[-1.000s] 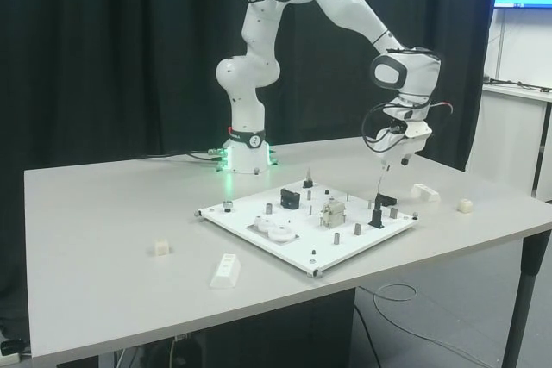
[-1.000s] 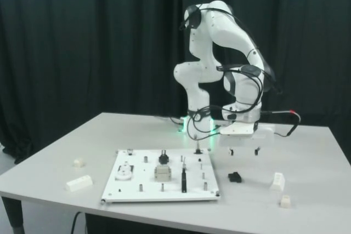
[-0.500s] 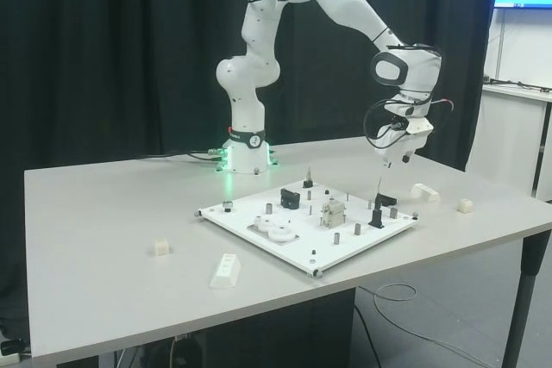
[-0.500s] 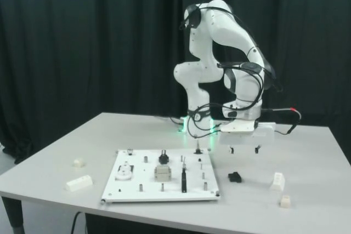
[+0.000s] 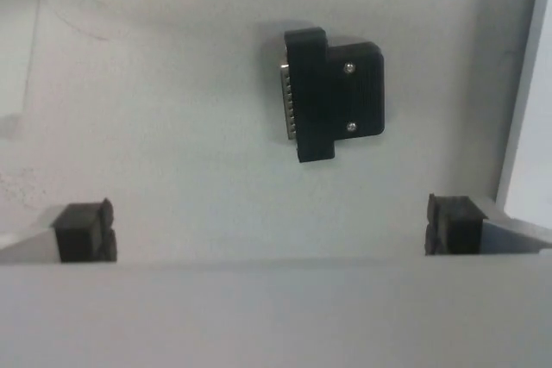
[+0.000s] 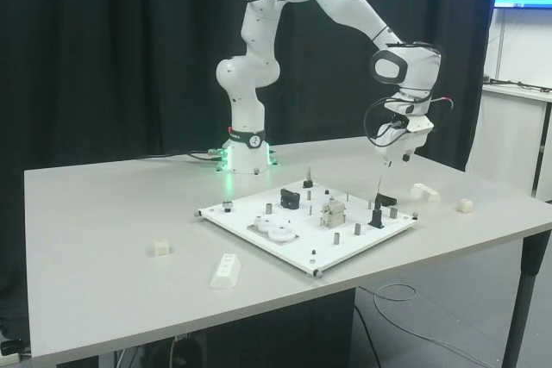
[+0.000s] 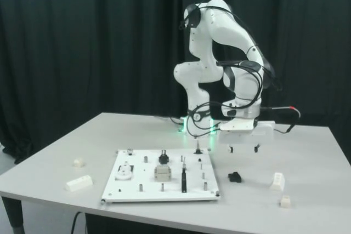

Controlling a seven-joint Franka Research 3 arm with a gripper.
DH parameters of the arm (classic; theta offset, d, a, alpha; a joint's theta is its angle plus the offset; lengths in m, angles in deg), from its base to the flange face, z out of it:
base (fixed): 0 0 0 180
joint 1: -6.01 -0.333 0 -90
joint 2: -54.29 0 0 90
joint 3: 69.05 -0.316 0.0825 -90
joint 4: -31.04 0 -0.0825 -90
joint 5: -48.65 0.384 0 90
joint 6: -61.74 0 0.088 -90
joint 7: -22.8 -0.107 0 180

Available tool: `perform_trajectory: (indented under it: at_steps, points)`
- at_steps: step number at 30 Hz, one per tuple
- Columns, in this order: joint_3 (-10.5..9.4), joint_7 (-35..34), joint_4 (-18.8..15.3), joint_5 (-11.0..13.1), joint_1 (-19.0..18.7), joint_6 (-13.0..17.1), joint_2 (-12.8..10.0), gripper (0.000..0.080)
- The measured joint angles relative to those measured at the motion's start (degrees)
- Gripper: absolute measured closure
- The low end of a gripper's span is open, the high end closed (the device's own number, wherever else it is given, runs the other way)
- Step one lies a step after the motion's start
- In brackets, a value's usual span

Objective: Remove round peg 1.

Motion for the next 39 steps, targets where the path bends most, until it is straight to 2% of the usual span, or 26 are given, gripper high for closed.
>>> perform_trajectory:
  at_steps: [16,26,39]
  points:
    - [1.02,1.85,-0.09,-0.72,0.04,-0.1,0.47,0.0003]
    - [2.43,2.52,-0.31,-1.79,0.11,-1.45,0.54,0.0003]
    - [6.1,4.25,-1.68,-3.5,0.27,-4.27,2.08,0.0003]
